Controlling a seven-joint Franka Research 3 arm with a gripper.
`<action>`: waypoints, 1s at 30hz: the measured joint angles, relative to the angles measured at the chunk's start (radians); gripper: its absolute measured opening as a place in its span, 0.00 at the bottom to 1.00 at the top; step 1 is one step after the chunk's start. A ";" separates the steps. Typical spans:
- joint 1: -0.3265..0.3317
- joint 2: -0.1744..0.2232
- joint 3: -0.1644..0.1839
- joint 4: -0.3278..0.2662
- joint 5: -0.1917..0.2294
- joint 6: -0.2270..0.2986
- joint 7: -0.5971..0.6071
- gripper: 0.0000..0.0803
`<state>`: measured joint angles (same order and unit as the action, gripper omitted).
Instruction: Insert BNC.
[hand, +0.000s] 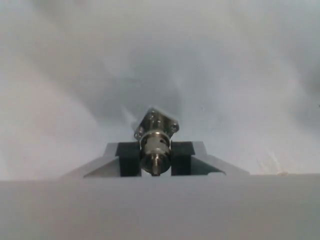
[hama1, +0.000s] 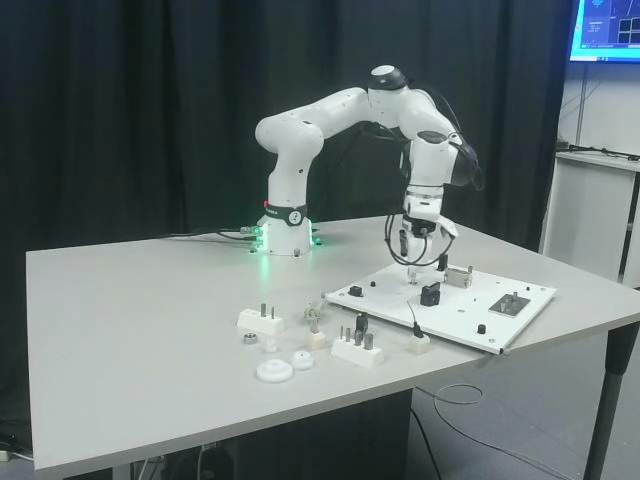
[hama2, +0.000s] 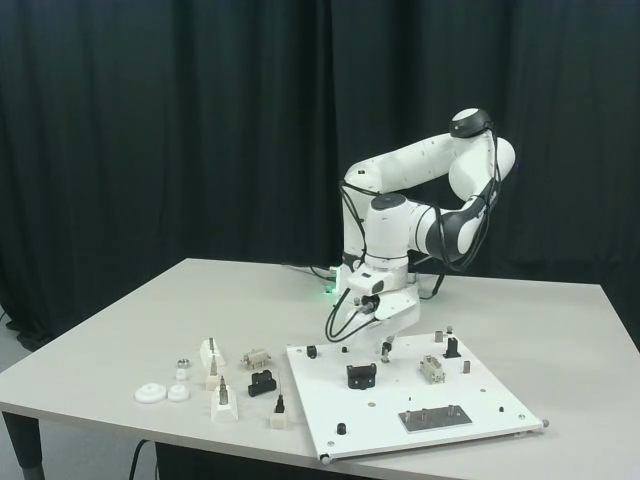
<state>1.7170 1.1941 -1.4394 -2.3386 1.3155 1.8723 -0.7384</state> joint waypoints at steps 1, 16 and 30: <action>0.000 0.000 0.000 0.000 0.001 -0.001 0.009 0.16; -0.002 0.000 -0.001 0.001 0.004 -0.008 0.205 0.16; -0.002 0.000 -0.001 0.003 0.004 -0.011 0.402 0.16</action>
